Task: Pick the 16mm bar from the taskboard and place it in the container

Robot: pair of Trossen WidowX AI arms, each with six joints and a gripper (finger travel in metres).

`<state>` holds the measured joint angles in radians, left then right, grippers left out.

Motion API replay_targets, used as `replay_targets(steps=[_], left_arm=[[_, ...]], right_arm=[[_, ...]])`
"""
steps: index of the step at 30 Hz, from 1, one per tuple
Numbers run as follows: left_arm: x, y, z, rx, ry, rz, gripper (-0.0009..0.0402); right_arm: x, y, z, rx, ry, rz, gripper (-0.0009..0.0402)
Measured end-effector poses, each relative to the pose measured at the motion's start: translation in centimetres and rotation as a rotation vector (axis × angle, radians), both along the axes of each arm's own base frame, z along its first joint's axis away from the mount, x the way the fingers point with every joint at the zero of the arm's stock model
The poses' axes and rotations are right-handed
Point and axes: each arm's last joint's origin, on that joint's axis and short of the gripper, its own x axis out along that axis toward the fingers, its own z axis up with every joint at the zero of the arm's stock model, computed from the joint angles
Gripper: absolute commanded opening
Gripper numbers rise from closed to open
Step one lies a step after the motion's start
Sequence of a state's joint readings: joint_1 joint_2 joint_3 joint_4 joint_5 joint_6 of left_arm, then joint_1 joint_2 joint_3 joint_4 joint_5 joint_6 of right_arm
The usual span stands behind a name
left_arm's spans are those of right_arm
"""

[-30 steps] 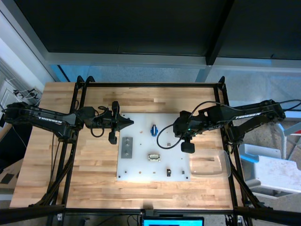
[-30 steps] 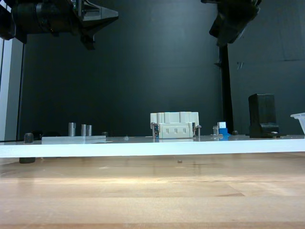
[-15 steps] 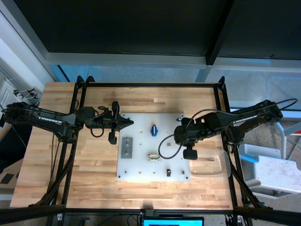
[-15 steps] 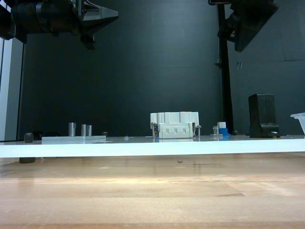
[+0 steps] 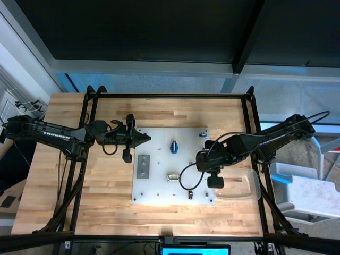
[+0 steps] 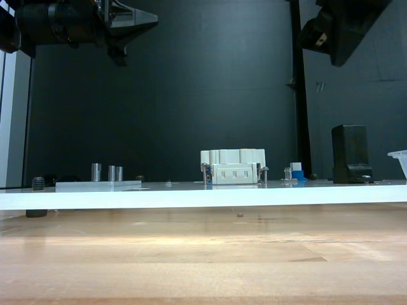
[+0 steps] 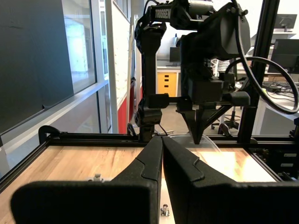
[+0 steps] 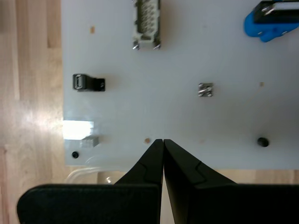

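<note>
Low view's upper edge crops the left tool (image 6: 151, 20) at 11 o'clock and the right tool (image 6: 338, 39) at 1; the container (image 6: 399, 156) is cut off at 3.

Your taskboard (image 5: 159, 188) is the big white square plate lying flat mid-counter. It's got a grey two-hole block (image 5: 143, 166) on its left part and a blue knob (image 5: 173, 146) further back. Short metal pegs (image 6: 95, 172) stand upright at the block, can't tell which is the 16mm one. The container (image 5: 249, 194) is a shallow clear tray just beside the board's right edge. The left gripper (image 7: 162, 138) is pinched closed above the board's far-left corner. The right gripper (image 8: 163, 141), closed too, is above the board's right edge by the tray.
</note>
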<state>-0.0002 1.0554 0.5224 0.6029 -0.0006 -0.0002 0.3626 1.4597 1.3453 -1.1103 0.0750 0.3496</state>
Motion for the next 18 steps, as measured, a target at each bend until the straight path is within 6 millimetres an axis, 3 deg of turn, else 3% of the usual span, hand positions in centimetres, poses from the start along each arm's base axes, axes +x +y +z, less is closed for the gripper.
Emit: replay_targets(steps=[18], left_arm=[[0.0, 0.0, 0.0, 0.000, 0.000, 0.000, 0.0000]], right_arm=[[-0.5, 3.4, -1.2, 0.039, 0.066, 0.004, 0.0000]])
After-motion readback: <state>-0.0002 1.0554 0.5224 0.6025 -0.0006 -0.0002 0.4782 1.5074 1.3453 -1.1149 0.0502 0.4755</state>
